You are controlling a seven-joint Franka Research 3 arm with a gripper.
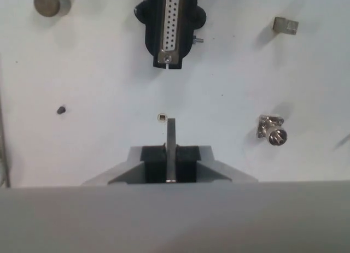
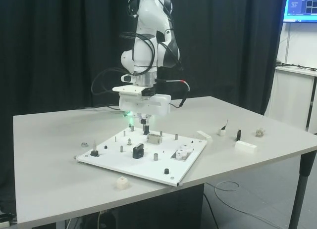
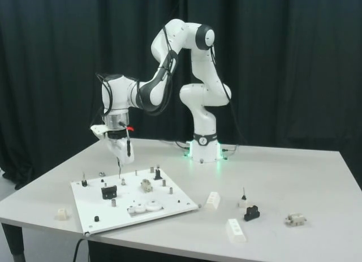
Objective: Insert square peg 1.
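Observation:
My gripper [image 1: 170, 168] is shut on the square peg [image 1: 171, 143], a thin grey metal bar that sticks out between the black pads [image 1: 153, 164]. The peg's tip hangs just beside a small square hole [image 1: 161, 118] in the white board [image 1: 98, 154] and is not inside it. In the first room view the gripper [image 2: 144, 120] hovers over the far part of the board [image 2: 188, 167]. The second room view shows the gripper [image 3: 120, 159] pointing down above the board's [image 3: 169, 210] far left area.
Near the hole on the board stand a black multi-pin connector [image 1: 174, 26], a grey round cylinder [image 1: 51, 1], a small grey block [image 1: 285, 25], a round metal connector [image 1: 273, 133] and a black screw [image 1: 61, 110]. White blocks [image 2: 245, 146] and small parts lie on the table beside the board.

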